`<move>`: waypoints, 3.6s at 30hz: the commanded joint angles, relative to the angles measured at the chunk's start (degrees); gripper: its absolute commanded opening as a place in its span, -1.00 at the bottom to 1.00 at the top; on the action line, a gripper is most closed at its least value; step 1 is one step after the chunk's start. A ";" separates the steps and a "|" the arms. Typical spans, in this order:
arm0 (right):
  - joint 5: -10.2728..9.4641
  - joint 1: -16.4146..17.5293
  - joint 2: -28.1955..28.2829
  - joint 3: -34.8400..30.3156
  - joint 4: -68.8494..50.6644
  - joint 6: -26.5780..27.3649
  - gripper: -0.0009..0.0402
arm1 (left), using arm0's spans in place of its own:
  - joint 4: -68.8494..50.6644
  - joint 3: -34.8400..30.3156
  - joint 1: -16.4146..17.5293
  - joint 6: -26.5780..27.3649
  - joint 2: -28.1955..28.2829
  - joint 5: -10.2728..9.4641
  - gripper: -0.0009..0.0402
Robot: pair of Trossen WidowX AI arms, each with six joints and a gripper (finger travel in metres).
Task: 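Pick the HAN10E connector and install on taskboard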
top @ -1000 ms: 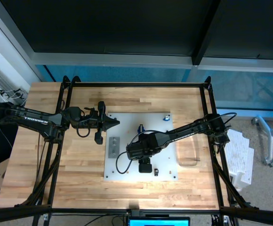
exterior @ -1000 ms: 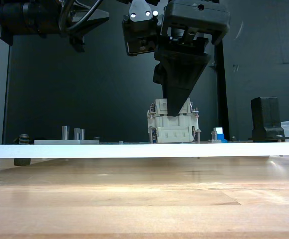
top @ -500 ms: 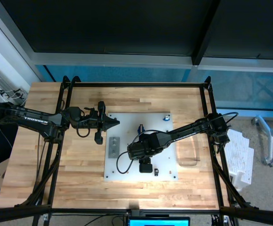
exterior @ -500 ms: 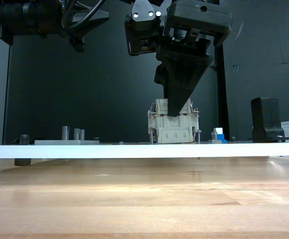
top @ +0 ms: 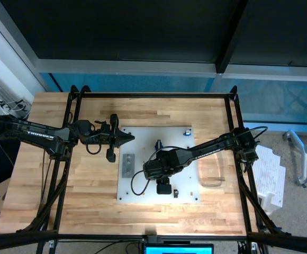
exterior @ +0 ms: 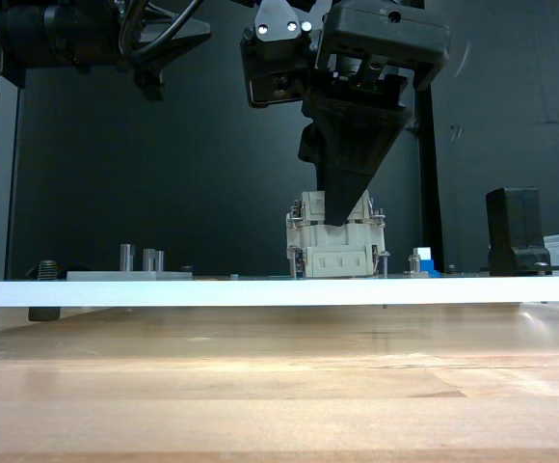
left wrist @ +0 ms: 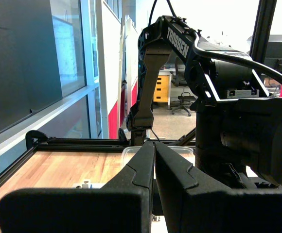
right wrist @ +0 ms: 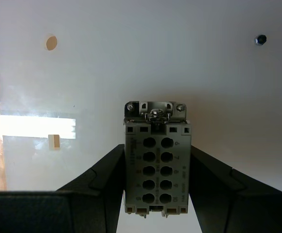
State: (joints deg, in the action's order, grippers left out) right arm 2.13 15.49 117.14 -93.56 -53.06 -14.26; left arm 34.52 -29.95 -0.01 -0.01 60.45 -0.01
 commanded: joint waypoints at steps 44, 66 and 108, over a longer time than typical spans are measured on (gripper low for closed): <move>1.29 0.42 -11.61 -0.35 -4.55 -2.38 0.63 | 0.00 0.00 0.00 0.00 0.02 0.00 -0.95; 0.79 -8.39 -27.56 11.61 6.29 4.66 -0.04 | 0.00 0.00 0.00 0.00 0.02 0.00 -0.95; -4.79 -17.84 -57.59 54.25 70.27 10.62 -0.96 | 0.00 0.00 0.02 0.00 0.04 0.00 -0.95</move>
State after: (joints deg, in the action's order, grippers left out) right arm -2.66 -2.39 59.55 -39.97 15.70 -3.53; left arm 34.52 -29.95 -0.01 -0.01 60.47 -0.01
